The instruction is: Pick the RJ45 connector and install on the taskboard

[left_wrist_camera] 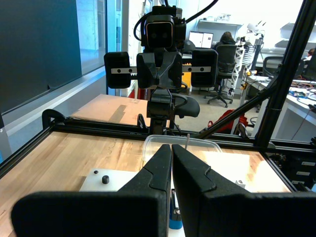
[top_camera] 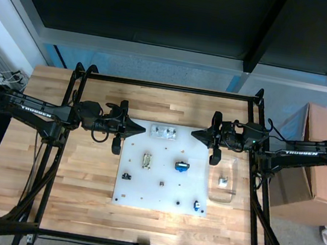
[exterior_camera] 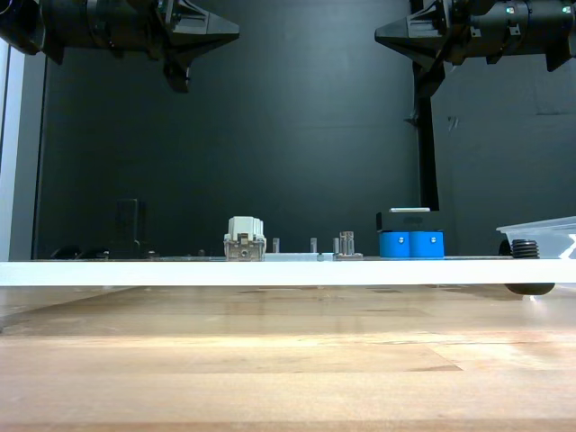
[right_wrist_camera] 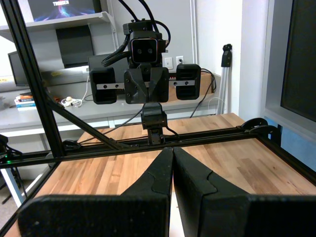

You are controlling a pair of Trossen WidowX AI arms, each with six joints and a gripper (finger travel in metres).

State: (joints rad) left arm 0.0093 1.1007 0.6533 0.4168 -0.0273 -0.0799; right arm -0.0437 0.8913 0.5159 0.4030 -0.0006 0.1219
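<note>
Off the right edge of the white taskboard [top_camera: 147, 196], in a clear tray [top_camera: 227, 196], a small pale piece is seen lying free. It's taken to be the RJ45 connector [top_camera: 223, 182], so nothing is seated on the board yet. It's found below the right gripper [top_camera: 193, 133] and toward the near side of it. That gripper is held high over the board's far right corner with its fingers [right_wrist_camera: 158, 177] pressed together on nothing. The left gripper [top_camera: 143, 130] is parked the same way over the far left corner, also clamped empty and well apart from the tray, so the right arm is judged the nearer one by a lot. Which way the connector's long axis runs can't be told, it's just too tiny from up top, so wrist alignment would have to be sorted on the way down. Everything is set on a wooden butcher-block table [top_camera: 77, 171] inside a black frame [top_camera: 168, 87]. A cardboard box [top_camera: 324, 151] is seen beyond the right arm, and a dark wall [exterior_camera: 297, 135] is seen behind.
</note>
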